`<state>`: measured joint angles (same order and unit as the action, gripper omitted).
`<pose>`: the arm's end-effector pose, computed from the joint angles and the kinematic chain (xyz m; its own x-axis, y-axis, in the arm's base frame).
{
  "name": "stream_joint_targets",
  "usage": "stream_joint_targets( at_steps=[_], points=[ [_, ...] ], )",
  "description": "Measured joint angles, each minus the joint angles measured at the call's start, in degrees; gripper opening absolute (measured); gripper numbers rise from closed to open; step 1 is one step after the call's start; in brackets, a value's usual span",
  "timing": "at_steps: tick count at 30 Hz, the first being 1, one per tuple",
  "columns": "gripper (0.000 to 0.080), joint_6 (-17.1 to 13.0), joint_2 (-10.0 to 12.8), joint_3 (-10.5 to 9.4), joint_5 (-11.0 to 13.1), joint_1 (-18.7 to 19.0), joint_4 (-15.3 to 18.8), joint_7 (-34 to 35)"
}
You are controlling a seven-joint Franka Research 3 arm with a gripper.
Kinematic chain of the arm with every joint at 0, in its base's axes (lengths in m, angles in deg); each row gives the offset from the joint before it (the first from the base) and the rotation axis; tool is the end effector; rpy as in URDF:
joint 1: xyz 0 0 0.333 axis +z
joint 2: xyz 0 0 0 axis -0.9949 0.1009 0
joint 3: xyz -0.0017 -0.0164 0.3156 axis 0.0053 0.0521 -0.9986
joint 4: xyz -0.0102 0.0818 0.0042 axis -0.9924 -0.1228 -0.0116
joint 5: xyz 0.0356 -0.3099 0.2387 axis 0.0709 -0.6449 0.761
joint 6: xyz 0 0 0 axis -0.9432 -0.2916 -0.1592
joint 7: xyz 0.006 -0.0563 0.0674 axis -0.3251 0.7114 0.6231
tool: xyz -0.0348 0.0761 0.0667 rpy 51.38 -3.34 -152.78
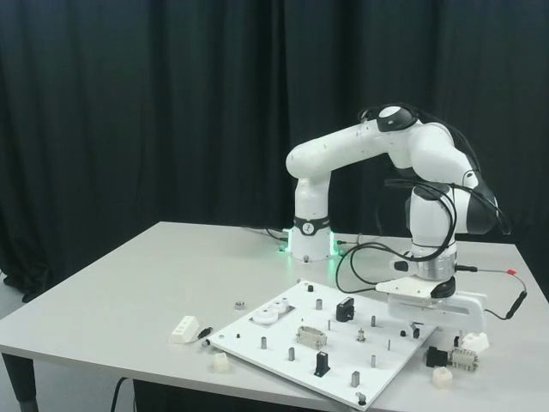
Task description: Remove BNC.
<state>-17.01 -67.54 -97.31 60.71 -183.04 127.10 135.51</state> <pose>0.5825 0.3638 0.2051 0.4308 -0.8983 -0.0868 -0.9017 -0.4323 -0.0012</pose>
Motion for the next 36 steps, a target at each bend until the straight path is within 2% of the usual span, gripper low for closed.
stream_joint_targets(
  at_steps=[7,8,21,36],
  points=[
    [0.0731,0.6,0.4,0.24,-0.8,0.0,-0.9,1.3],
    [0.0796,0.8,0.5,0.30,-1.0,0.0,-1.0,1.4],
    [0.0799,2.8,2.5,1.28,-3.9,-0.1,-1.9,3.1],
    [0.0800,3.7,2.6,3.43,-5.6,-0.3,-2.4,3.1]
  ],
)
